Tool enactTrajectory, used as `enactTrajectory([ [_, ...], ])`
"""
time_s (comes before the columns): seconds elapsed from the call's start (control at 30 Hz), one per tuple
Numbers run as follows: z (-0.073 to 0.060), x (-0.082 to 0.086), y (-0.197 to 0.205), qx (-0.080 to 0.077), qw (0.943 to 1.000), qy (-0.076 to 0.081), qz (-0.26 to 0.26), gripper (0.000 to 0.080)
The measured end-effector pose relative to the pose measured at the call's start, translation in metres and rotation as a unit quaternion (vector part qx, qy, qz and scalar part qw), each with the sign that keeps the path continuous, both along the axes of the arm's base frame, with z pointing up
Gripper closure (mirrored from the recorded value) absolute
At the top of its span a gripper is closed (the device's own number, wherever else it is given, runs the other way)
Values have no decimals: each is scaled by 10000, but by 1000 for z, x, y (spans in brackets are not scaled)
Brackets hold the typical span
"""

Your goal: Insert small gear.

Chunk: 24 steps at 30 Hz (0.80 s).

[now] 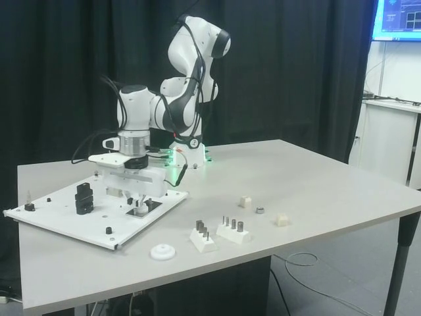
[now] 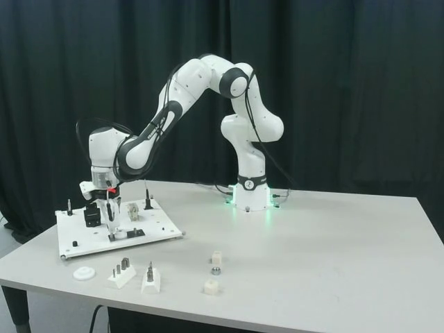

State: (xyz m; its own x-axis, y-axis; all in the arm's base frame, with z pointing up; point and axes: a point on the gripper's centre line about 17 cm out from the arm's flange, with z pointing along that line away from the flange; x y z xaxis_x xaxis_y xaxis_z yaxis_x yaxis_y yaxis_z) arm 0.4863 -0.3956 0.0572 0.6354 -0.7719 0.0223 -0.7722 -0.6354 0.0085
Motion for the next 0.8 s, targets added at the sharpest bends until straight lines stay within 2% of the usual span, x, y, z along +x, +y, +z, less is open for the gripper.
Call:
enactTrajectory([
  [0.27,-2,-1,-1,-51,10000,-18,-4,607],
  [0.8,-2,2,1,-48,10000,-63,-25,607],
])
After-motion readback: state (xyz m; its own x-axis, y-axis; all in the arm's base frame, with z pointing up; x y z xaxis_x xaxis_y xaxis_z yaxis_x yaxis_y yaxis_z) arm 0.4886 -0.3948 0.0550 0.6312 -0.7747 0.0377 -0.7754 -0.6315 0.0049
